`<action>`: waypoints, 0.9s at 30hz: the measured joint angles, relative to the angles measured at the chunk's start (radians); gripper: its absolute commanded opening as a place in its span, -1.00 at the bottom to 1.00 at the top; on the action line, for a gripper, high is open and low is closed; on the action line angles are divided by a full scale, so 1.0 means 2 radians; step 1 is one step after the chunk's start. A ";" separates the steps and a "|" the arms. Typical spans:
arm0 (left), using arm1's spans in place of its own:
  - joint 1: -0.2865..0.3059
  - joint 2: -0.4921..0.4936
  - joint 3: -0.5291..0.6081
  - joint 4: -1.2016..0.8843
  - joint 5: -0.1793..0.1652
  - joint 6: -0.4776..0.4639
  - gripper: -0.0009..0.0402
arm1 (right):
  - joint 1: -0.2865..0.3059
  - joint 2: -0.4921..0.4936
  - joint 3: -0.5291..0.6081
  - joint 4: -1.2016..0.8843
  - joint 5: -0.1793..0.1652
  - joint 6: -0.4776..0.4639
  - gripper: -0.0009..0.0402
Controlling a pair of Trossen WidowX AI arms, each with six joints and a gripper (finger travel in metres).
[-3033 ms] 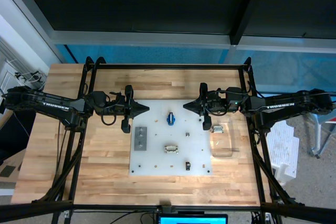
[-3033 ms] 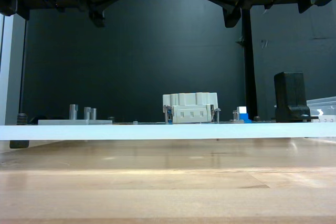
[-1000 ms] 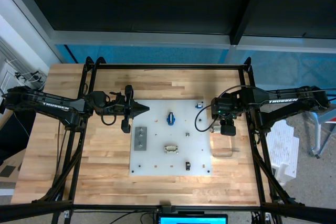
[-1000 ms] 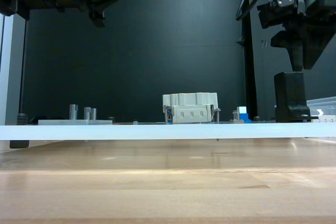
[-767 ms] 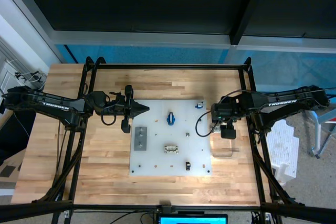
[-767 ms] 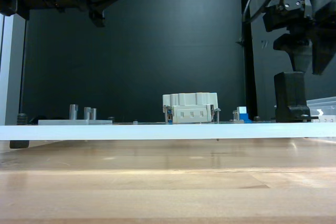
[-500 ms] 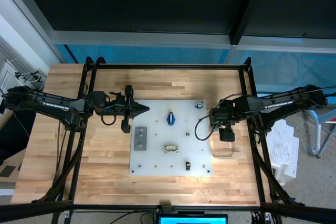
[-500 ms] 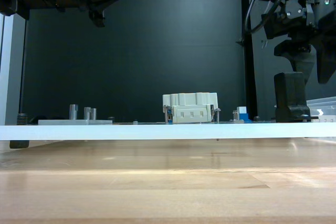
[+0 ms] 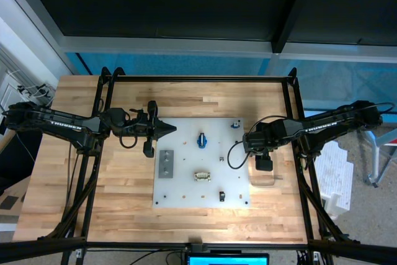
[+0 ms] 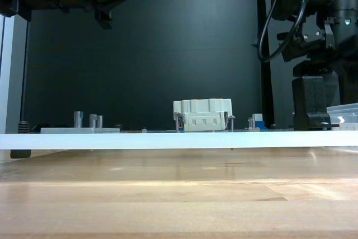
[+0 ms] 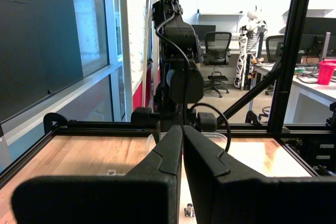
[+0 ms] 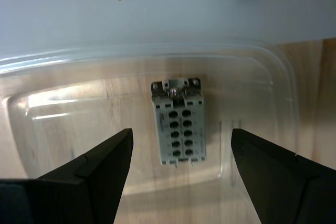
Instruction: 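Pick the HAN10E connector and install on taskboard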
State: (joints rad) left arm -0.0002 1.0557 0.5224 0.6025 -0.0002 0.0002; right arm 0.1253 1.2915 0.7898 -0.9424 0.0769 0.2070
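Observation:
The HAN10E connector is a pale grey-beige insert with two rows of pin holes, lying flat in the clear tray. My right gripper points down over it, open, with one finger on each side and not touching it. In the high view the right gripper covers the connector, just off the right edge of the white taskboard. My left gripper hangs shut and empty above the board's back left corner.
On the board stand a grey block, a blue part, a black fitting and a similar beige insert. The tray lies on the wooden table beside the board. A black frame surrounds the table.
The right arm has swung from above the board's back right part to over the tray, turned its gripper downward and lowered it around the connector. The left arm has not moved.

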 measured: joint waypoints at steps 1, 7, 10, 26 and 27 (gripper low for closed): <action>0.000 0.000 0.000 0.000 0.000 0.000 -0.95 | 0.000 0.002 -0.004 0.007 0.000 0.000 0.31; 0.000 0.000 0.000 0.000 0.000 0.000 -0.95 | 0.000 0.014 -0.020 0.027 0.000 -0.002 0.31; 0.000 0.000 0.000 0.000 0.000 0.000 -0.95 | 0.001 0.014 -0.031 0.039 0.000 -0.002 0.31; 0.000 0.000 0.000 0.000 0.000 0.000 -0.95 | 0.001 0.014 -0.063 0.083 0.000 0.021 0.23; 0.000 0.000 0.000 0.000 0.000 0.000 -0.95 | 0.001 0.014 -0.066 0.087 0.000 0.022 0.22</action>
State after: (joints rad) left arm -0.0002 1.0557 0.5228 0.6022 -0.0002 0.0002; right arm 0.1265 1.3205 0.6575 -0.7692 0.0765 0.2512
